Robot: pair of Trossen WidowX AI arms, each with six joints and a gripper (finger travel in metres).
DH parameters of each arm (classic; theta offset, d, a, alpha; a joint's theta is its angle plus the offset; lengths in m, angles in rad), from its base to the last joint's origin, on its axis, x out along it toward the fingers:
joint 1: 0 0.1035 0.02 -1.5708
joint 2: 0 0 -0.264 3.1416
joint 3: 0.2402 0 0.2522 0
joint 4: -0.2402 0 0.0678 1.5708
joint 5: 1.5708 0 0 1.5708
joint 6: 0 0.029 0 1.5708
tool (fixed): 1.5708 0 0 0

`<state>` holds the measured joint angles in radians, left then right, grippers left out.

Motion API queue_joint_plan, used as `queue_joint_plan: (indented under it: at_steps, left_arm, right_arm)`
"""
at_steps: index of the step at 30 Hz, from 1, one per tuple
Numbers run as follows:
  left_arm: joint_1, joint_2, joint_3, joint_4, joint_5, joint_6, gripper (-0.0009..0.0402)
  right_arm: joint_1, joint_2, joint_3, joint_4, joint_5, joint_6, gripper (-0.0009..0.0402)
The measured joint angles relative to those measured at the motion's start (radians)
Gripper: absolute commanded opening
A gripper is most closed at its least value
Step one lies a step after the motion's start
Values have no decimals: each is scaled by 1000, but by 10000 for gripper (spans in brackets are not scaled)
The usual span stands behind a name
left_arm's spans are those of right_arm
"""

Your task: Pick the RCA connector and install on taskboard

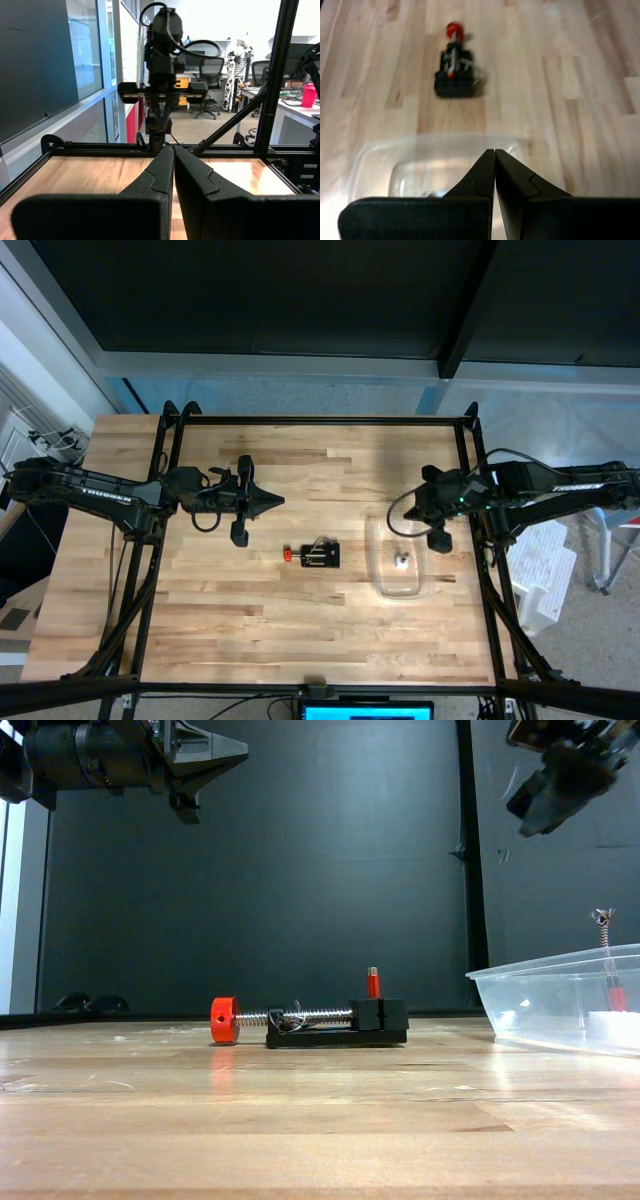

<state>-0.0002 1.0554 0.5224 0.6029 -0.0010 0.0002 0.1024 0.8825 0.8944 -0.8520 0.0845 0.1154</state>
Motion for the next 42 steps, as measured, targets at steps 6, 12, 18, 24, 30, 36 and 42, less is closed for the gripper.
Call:
queue_joint_plan:
  at_steps: [6,12,18,24,30,36,42]
  left_arm:
    - [0,0,0,0,0,0,0]
    - [0,0,0,0,0,0,0]
    - [0,0,0,0,0,0,0]
    - [0,0,0,0,0,0,0]
    - [0,0,0,0,0,0,0]
    - [0,0,0,0,0,0,0]
    - [0,0,0,0,0,0,0]
  right_arm:
    - [90,1,2,-99,4,70,0]
    - [188,2,2,-178,53,153,0]
    - [266,7,-2,-201,84,235,0]
    - [309,43,-3,-200,132,273,0]
    - [325,84,-3,-198,134,292,24]
    - [331,122,-19,-178,135,327,78]
    - [348,139,-81,-92,133,360,121]
